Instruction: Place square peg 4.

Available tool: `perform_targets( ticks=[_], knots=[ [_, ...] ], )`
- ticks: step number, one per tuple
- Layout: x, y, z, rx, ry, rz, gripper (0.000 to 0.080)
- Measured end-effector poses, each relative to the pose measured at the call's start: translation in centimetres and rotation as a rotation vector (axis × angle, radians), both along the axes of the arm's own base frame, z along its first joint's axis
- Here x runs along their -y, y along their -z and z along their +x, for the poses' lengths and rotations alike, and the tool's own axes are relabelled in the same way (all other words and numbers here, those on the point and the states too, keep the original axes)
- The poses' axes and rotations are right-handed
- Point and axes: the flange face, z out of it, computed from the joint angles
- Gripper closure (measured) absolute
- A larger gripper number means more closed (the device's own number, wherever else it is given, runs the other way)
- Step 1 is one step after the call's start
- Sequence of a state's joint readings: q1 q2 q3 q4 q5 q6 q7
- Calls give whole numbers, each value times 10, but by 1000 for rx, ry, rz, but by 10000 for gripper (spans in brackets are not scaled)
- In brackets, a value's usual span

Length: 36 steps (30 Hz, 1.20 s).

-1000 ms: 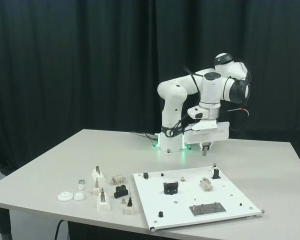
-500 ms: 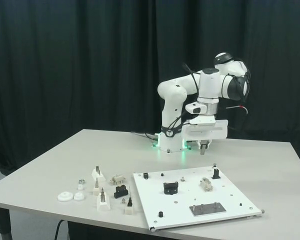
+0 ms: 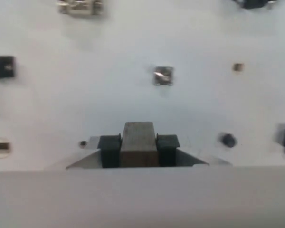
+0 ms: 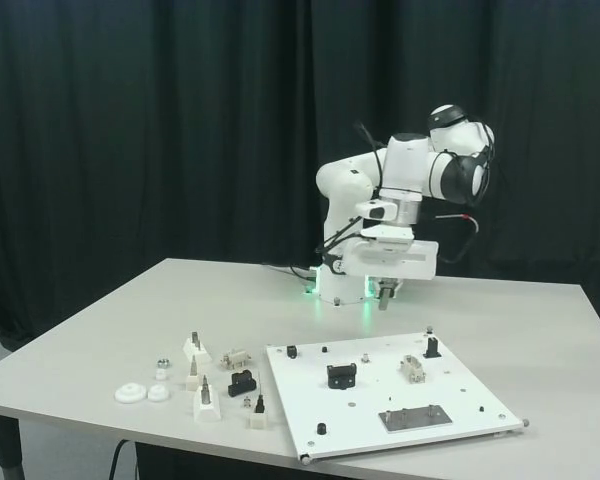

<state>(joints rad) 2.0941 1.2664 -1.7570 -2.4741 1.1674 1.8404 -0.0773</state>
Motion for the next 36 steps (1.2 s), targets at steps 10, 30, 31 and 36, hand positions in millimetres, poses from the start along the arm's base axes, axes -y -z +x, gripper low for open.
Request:
perform_targets(
  ticks=[10, 30, 31, 36],
  knots=[
    [40, 3, 5, 1, 18, -24, 648],
    [133, 3, 23, -21, -16, -69, 648],
    [139, 3, 23, -25, -21, -71, 648],
    [167, 6, 23, -48, -34, -79, 648]
  ],
)
